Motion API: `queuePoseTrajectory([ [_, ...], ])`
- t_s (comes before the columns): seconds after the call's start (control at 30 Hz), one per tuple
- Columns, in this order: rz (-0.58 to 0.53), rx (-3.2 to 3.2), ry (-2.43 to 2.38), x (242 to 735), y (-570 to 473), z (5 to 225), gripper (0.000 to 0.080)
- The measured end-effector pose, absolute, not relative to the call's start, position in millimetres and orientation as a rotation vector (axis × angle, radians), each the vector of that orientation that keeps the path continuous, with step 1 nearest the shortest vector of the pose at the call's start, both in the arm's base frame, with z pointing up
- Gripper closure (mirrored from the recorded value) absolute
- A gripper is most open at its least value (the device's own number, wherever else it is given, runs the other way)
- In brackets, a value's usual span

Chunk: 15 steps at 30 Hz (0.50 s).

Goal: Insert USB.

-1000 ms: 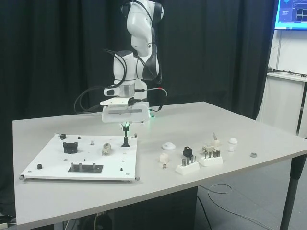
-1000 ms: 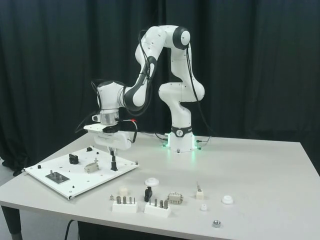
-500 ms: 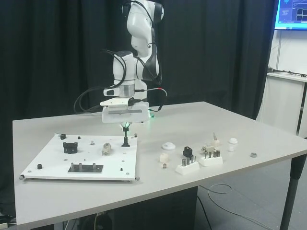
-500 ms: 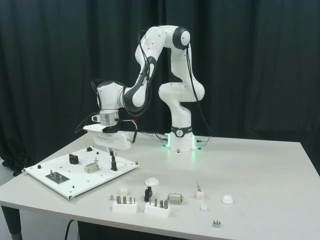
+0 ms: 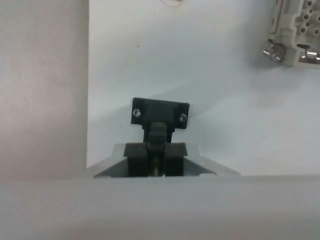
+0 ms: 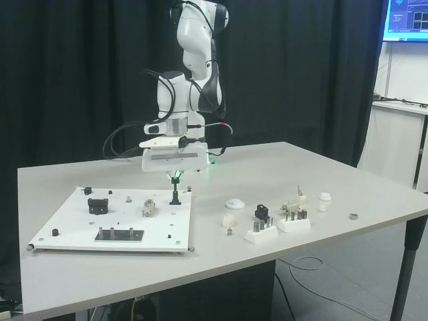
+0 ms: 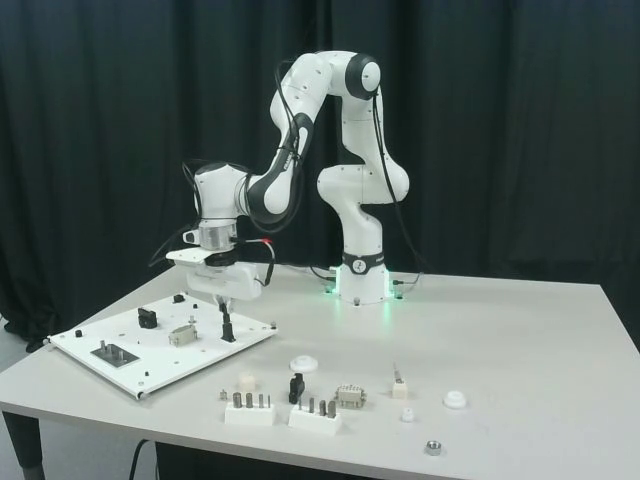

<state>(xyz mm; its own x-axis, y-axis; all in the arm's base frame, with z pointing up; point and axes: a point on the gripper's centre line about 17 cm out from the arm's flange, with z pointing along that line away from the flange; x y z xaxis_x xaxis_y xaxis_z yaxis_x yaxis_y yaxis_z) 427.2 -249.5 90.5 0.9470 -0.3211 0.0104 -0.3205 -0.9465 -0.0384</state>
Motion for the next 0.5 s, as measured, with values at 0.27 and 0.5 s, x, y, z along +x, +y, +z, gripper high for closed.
queuePoseTrajectory([
  [0.27, -0.027, -3.064, 0.502, 427.2, -249.7, 90.5, 0.0739],
  [0.5, -0.029, -3.067, 0.486, 427.8, -249.0, 90.8, 0.0739],
])
